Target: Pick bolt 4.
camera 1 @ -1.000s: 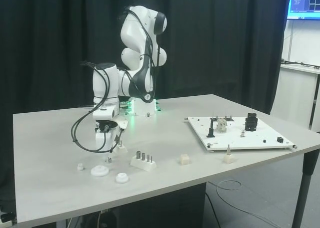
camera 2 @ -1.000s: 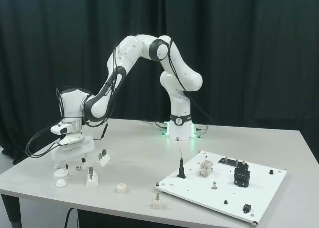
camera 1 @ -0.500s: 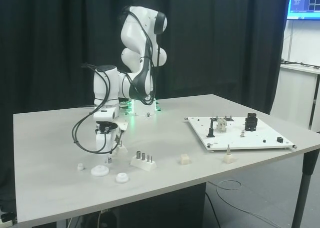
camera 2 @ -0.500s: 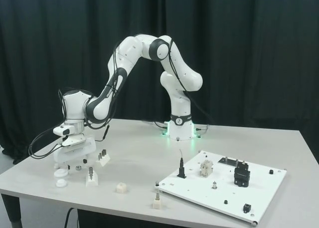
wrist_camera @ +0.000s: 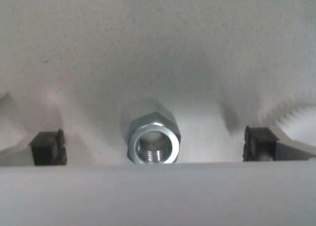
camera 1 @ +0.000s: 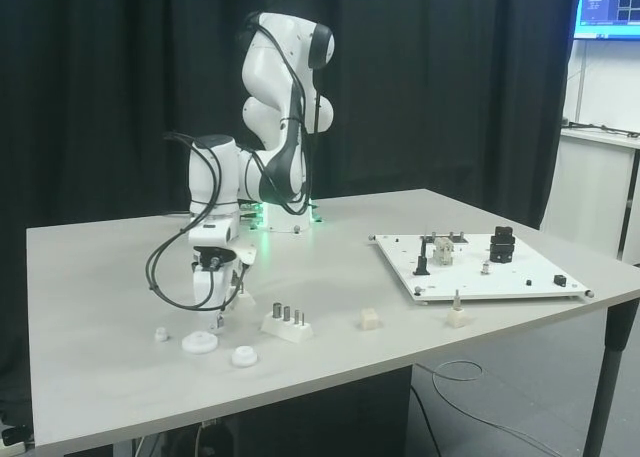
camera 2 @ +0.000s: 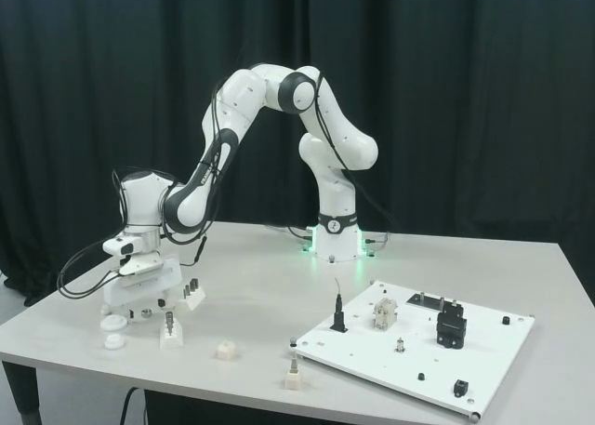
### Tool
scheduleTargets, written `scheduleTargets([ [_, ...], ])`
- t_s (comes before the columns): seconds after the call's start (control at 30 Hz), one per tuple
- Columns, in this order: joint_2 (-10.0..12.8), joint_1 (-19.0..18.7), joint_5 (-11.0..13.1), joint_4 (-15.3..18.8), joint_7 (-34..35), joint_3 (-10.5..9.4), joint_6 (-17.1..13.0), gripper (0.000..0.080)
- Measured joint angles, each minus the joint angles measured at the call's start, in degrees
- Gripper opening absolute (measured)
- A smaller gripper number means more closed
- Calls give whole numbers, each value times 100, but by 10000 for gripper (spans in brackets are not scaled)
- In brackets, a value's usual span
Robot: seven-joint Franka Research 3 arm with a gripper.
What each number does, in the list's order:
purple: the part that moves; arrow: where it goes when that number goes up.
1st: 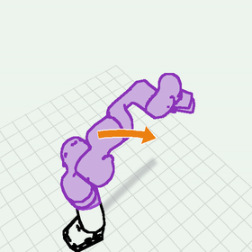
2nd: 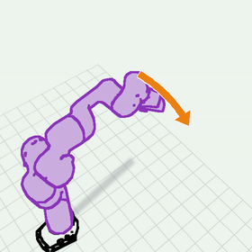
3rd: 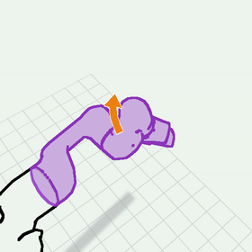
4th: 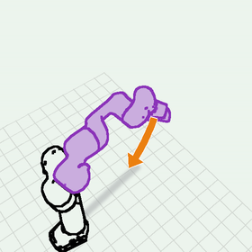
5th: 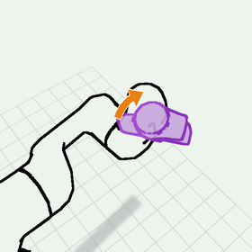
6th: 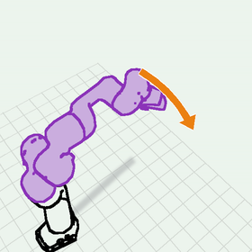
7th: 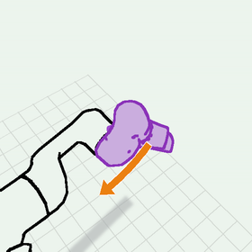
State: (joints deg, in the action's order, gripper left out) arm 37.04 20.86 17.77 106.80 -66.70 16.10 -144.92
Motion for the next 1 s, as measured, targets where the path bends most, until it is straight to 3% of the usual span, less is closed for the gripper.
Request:
scheduleTargets([
  [1.0,70,-38,10,29,1,-3,-113,800],
])
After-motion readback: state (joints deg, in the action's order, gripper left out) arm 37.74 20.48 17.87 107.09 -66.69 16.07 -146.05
